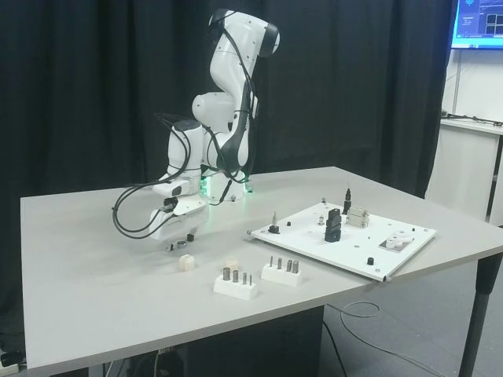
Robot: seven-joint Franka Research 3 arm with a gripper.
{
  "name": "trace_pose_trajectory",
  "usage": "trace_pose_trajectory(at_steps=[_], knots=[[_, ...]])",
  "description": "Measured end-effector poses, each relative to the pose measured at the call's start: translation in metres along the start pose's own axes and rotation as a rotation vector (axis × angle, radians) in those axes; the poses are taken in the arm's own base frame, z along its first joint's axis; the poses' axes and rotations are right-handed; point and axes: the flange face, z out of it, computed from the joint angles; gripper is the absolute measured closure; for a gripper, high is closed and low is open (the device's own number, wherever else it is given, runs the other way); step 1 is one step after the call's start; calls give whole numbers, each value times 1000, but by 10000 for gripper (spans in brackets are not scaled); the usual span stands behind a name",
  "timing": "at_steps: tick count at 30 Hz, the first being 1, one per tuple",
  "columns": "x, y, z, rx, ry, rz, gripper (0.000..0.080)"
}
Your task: Pick bolt 4.
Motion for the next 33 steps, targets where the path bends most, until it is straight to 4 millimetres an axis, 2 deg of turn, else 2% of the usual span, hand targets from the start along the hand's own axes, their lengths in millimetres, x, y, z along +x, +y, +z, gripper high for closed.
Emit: trace_pose_trajectory(at_steps=[2, 3, 7, 8, 13, 14, 20, 21, 33], knots=[[0, 0, 0, 2, 0, -5, 3], [0, 0, 0, 2, 0, -7, 160], [1, -1, 0, 6, 0, -12, 160], [1, -1, 0, 7, -1, -12, 322], [2, -2, 0, 12, 0, -10, 322], [2, -2, 0, 13, 1, -10, 536], [2, -3, -1, 18, 2, -14, 536], [2, -3, -1, 18, 2, -14, 574], [8, -4, -5, 35, -4, -17, 574]])
